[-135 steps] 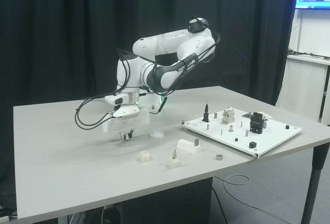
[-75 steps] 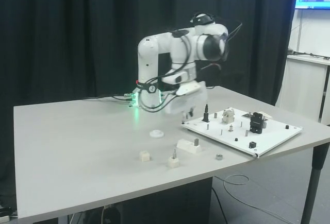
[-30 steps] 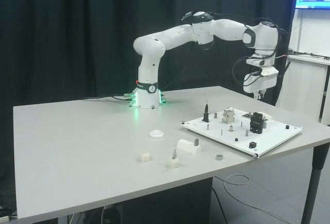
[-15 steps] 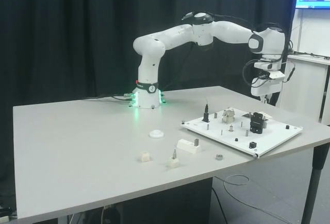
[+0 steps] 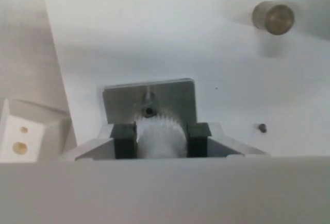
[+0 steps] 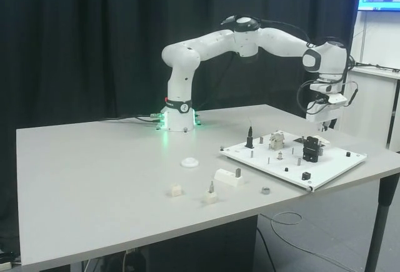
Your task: Insert small gear.
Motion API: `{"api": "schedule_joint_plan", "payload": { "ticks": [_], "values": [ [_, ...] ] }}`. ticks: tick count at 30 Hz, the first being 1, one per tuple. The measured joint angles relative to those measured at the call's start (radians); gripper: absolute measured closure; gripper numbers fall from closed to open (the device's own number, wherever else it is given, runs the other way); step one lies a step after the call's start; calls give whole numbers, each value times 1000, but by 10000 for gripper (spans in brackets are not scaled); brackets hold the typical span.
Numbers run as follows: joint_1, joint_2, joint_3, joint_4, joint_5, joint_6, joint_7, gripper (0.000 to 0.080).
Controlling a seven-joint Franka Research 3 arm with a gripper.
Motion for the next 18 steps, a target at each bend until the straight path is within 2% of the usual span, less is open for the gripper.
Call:
{"api": "schedule_joint_plan", "payload": {
  "ticks": [18],
  "values": [
    [-17, 0, 45, 4, 0, 32, 12, 603]
  ]
}}
